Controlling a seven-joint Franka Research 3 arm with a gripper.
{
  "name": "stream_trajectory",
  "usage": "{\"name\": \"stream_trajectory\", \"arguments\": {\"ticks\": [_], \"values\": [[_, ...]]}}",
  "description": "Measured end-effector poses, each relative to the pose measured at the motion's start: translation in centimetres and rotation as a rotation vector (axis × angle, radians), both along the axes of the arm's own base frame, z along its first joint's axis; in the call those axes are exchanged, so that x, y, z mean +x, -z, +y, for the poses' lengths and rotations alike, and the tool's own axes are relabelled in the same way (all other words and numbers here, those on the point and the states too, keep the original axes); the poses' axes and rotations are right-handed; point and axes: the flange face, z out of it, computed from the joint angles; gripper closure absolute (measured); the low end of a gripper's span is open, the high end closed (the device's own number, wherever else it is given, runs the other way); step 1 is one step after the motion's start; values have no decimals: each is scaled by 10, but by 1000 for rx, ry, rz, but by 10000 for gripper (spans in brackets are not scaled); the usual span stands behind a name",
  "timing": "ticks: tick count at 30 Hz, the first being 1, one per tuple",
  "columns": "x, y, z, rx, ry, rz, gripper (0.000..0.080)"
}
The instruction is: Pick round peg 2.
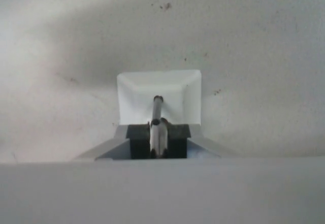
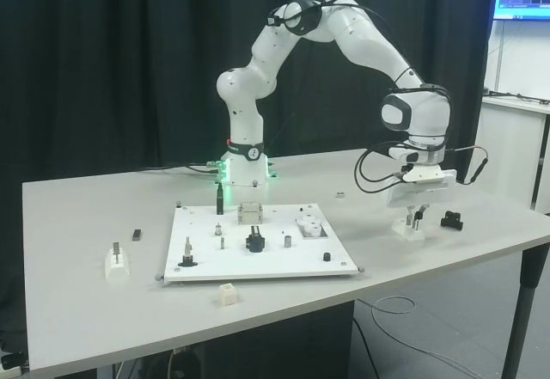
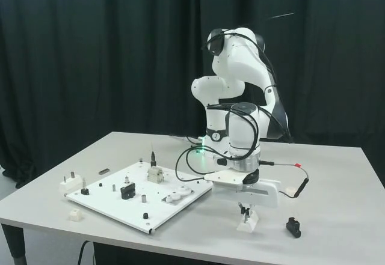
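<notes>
The round peg (image 1: 157, 113) is a thin grey pin standing upright between my black fingertips. My gripper (image 1: 158, 140) is shut on its upper part. Directly below sits a small white holder (image 1: 159, 94), and the peg's lower end points into its recess; I cannot tell whether the peg still rests in it. In the first room view my gripper (image 2: 416, 216) hangs just over the holder (image 2: 409, 228) at the table's right side. The second room view shows the gripper (image 3: 245, 210) over the same holder (image 3: 247, 223) near the front edge.
A black part (image 2: 451, 220) lies on the table just beyond the holder. The white board (image 2: 258, 263) carrying several small parts lies in the middle of the table. Another white holder (image 2: 118, 263), a small white cube (image 2: 227, 294) and a black piece (image 2: 136, 235) lie at the left.
</notes>
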Motion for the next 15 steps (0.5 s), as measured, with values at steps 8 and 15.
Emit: {"name": "stream_trajectory", "arguments": {"ticks": [8,15], "values": [[4,-10,2,3,-3,14,737],[8,-25,1,0,-6,24,737]]}}
